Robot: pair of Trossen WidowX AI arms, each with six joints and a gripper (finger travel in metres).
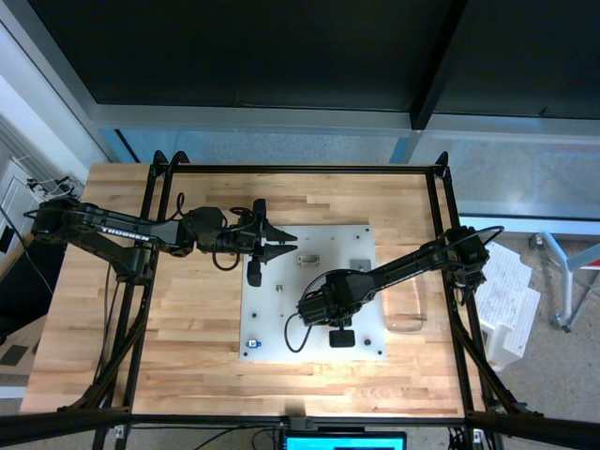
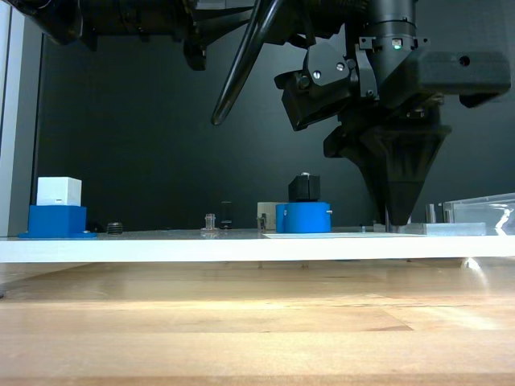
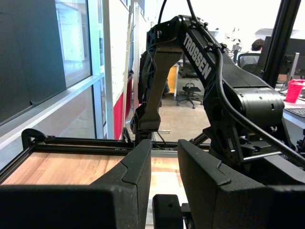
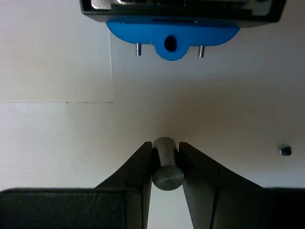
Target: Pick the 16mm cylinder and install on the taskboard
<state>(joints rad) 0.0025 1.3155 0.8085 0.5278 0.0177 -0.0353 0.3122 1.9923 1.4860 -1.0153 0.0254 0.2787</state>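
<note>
Clamped in my right claw [image 4: 165,147] down at the taskboard [image 1: 281,323], the 16mm cylinder [image 4: 167,176] may jam if tilted (left claw [image 1: 286,244] apart, far-left corner).

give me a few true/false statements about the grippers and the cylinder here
1. The right gripper is shut on the 16mm cylinder. True.
2. The left gripper grips the blue connector. False: it hovers open near the taskboard's far left corner, holding nothing.
3. The right gripper points down at the taskboard. True.
4. The cylinder lies in the clear tray. False: it is between the right gripper's fingers, over the white board.
</note>
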